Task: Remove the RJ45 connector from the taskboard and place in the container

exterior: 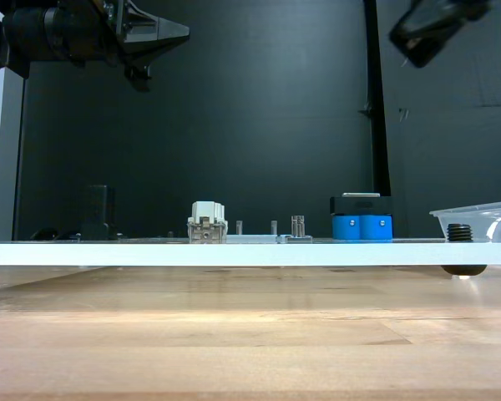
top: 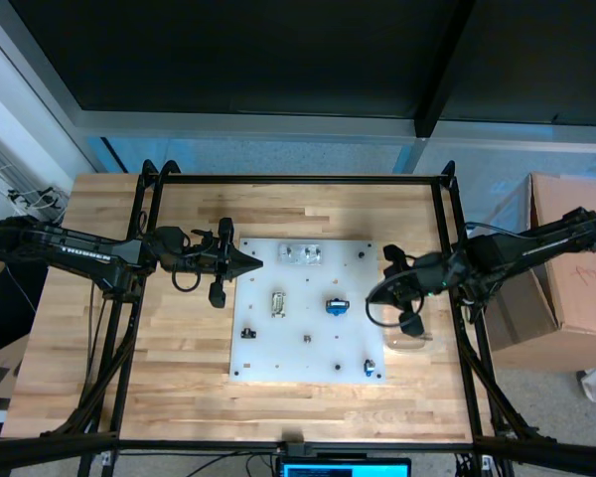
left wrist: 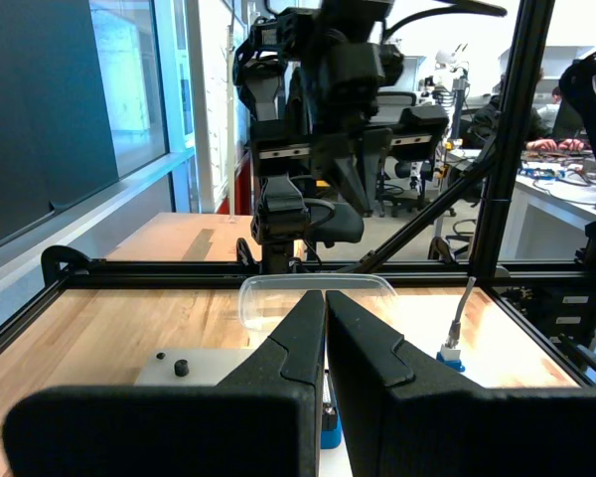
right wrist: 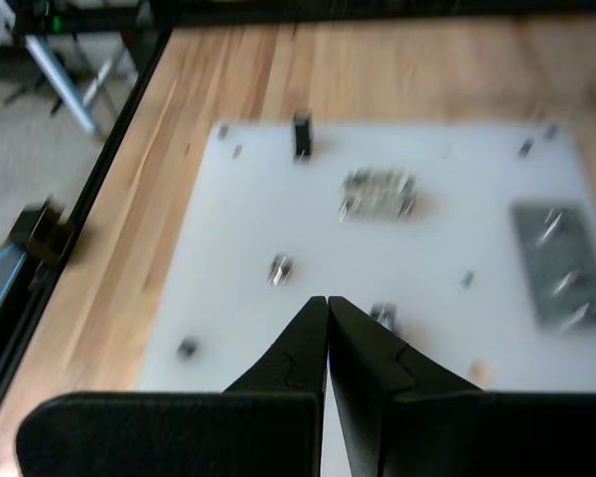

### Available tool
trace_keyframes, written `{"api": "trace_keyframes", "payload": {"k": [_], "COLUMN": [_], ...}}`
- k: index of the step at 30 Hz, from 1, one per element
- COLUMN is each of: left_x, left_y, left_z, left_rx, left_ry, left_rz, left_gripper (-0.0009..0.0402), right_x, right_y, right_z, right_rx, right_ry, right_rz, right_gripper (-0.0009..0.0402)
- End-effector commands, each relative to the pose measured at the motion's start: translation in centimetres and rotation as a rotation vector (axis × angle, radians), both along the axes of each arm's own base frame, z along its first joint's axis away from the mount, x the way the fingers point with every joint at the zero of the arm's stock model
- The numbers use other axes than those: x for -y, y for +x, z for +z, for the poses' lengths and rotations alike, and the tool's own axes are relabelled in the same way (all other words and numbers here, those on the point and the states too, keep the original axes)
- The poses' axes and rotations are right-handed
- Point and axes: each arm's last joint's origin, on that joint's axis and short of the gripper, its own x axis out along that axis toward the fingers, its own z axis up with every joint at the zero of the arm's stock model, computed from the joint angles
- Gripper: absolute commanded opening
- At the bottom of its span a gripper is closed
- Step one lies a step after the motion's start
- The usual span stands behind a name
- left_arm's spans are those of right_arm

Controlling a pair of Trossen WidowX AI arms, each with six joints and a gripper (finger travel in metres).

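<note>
aloft, left claw (left wrist: 326, 298), right claw (right wrist: 327, 301); rj45 connector (left wrist: 451, 350) seated

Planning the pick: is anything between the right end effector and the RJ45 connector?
Nothing visible. The right end effector, shut, hovers above the board; the RJ45 connector sits in its blue seat near the container. The left end effector, shut, hovers over the board's left edge.

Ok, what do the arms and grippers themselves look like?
Both are matte black. The left arm bears white TROSSEN lettering; a black cable loops at each wrist. The left gripper, at the board's left edge, and right gripper, by its right edge, have wedge-shaped fingers tapering to points.
</note>
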Motion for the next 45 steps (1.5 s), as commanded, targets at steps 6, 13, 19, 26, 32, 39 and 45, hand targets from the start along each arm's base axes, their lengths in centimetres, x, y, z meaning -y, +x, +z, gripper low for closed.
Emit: {"api": "trace_keyframes", "payload": {"k": [6, 13, 19, 26, 32, 39, 45], "left_x": [0.0, 0.0, 0.0, 0.0, 0.0, 0.0, 0.0], "left_y": [0.0, 0.0, 0.0, 0.0, 0.0, 0.0, 0.0], "left_z": [0.0, 0.0, 0.0, 0.0, 0.0, 0.0, 0.0], "left_rx": [0.001, 0.001, 0.001, 0.001, 0.001, 0.001, 0.001], "left_ry": [0.000, 0.000, 0.000, 0.000, 0.000, 0.000, 0.000], "left_rz": [0.000, 0.000, 0.001, 0.000, 0.000, 0.000, 0.000], "left_gripper": [0.0000, 0.0000, 0.0000, 0.0000, 0.0000, 0.0000, 0.0000], "right_x": [-2.7, -4.6, -6.1, -7.9, -9.7, -10.2, -10.8], "right_y": [-2.0, -2.4, -1.9, -0.7, 0.7, 1.2, 1.6], "right_z": [0.1, -1.2, -2.2, -2.1, -1.9, -2.6, -3.5], "right_rx": [-0.114, -0.226, -0.304, -0.463, -0.508, -0.536, -0.561], "right_ry": [0.053, 0.072, 0.060, -0.051, -0.083, -0.082, -0.090], "right_rz": [0.009, 0.004, -0.002, -0.016, -0.015, -0.044, -0.055], "right_gripper": [0.0000, 0.0000, 0.0000, 0.0000, 0.0000, 0.0001, 0.0042]}}
